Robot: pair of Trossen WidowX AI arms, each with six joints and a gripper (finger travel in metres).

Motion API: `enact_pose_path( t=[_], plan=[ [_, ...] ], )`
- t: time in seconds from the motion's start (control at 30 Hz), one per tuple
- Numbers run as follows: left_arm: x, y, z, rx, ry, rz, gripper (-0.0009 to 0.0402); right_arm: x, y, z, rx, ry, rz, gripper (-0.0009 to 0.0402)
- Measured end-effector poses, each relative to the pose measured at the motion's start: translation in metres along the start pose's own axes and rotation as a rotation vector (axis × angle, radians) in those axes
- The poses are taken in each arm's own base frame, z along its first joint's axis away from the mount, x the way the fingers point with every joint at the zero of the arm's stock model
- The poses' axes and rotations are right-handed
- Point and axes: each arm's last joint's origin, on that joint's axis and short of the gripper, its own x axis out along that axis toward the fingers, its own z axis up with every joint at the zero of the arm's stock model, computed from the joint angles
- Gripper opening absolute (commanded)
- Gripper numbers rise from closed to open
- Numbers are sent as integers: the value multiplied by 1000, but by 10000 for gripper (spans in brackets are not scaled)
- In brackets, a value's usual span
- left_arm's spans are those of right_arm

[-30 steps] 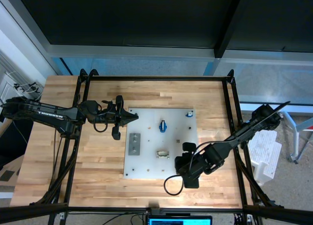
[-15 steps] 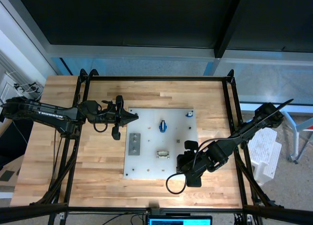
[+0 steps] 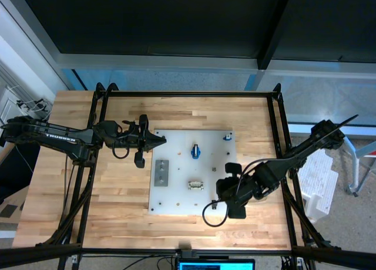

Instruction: Pick the USB connector and install on taskboard

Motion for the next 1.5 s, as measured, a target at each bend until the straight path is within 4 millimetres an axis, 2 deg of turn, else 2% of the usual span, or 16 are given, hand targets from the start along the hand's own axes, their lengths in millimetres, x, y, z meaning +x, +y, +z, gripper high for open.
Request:
enact_pose_path(
  t=[0.2,0.6,1.0,1.2,1.5],
  plan=[
    [0,0,0,0,0,0,0,-10,-19,0,10,-24,-9,-4],
    [0,0,0,0,0,0,0,-31,-79,-6,49,-98,-62,0],
    [0,0,0,0,0,0,0,-47,-129,-14,15,-265,-48,0],
    [0,0,0,0,0,0,0,-49,-145,-20,3,-383,-62,0],
    [0,0,0,0,0,0,0,-51,-158,-29,-16,-595,-21,0]
  ],
)
